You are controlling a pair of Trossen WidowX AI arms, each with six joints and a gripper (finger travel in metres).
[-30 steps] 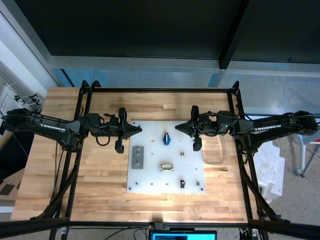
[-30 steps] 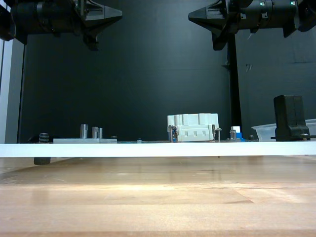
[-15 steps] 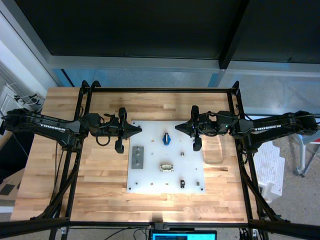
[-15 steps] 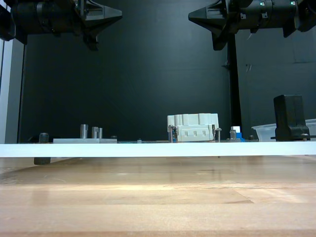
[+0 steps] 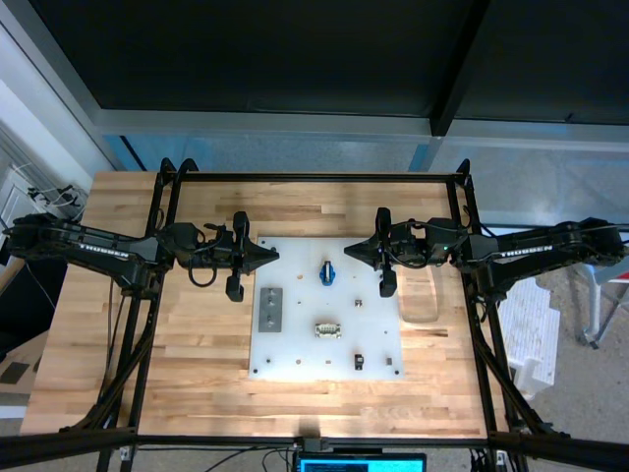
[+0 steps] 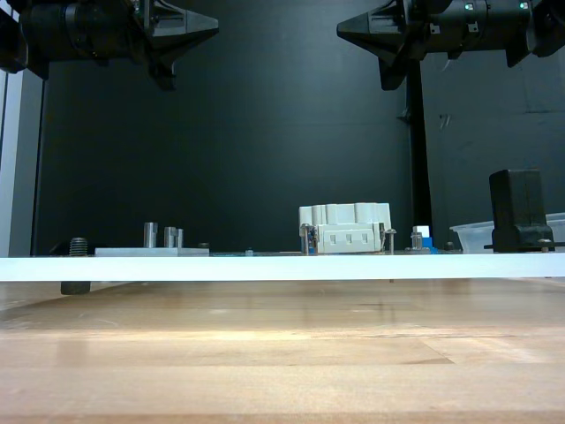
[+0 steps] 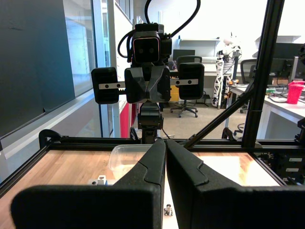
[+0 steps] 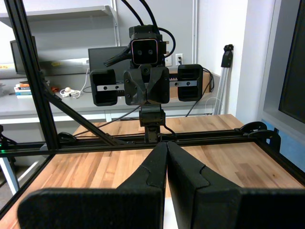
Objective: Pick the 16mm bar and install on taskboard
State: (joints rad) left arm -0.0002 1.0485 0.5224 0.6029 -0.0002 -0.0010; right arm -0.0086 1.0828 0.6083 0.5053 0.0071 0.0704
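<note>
The left gripper (image 5: 271, 256) hangs in the air over the left far corner of the taskboard (image 5: 295, 344), pointing right. Its jaws are pressed together and hold nothing. The right gripper (image 5: 350, 252) hangs over the far edge of the board, right of its middle, and points left at the other. Its jaws are also fully closed and empty. In the low view both grippers sit high above the board, well apart from everything on it.

The white taskboard lies flat on the wooden counter (image 5: 167, 344). It bears a grey metal block (image 5: 269, 309) near its left edge, with short pegs standing up from it. A blue connector (image 5: 327, 272) is toward the far side, a silver connector (image 5: 327, 328) about mid-board, and a small black part (image 5: 360, 361) nearer the near right corner.

A tiny silvery-grey peg, which looks to be the 16mm bar (image 5: 360, 302), sits on the board right of the middle, between the blue connector and the black part. It is too small to tell for certain. A clear plastic tub (image 5: 421, 295) rests on the counter just beside the board's right edge.
</note>
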